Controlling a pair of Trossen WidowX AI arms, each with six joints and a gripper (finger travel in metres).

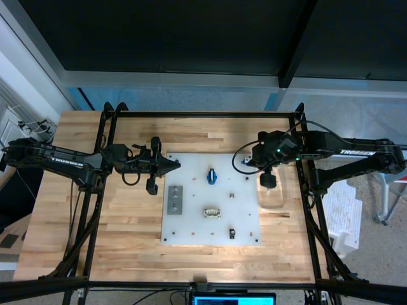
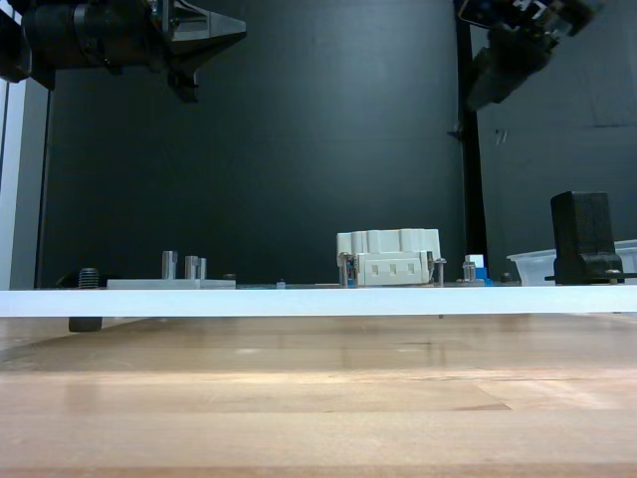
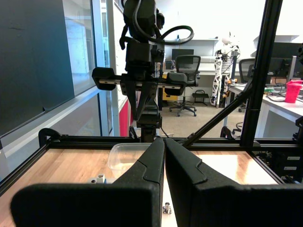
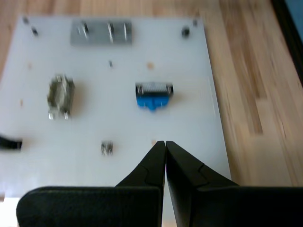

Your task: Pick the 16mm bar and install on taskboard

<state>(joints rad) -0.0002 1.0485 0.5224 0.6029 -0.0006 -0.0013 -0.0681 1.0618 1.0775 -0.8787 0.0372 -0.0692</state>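
Note:
The white taskboard (image 1: pixel 191 229) lies in the middle of the table, carrying a grey metal block (image 1: pixel 175 199), a blue connector (image 1: pixel 212 177), a silver connector (image 1: pixel 212 213) and a small black part (image 1: pixel 233 233). The 16mm bar is out of view. My left gripper (image 1: pixel 177 163) hovers high over the board's far left corner, pointing right, shut with nothing held. My right gripper (image 1: pixel 269 181) hangs above the board's right edge, over a clear tray (image 1: pixel 275 202). It is shut and empty, as the right wrist view shows (image 4: pixel 165 144).
The clear tray sits on the wood just right of the board and partly under the right gripper. Short pins stand on the grey block (image 2: pixel 169 284). A black frame rail (image 1: pixel 203 115) surrounds the table. Bare wood lies left of and in front of the board.

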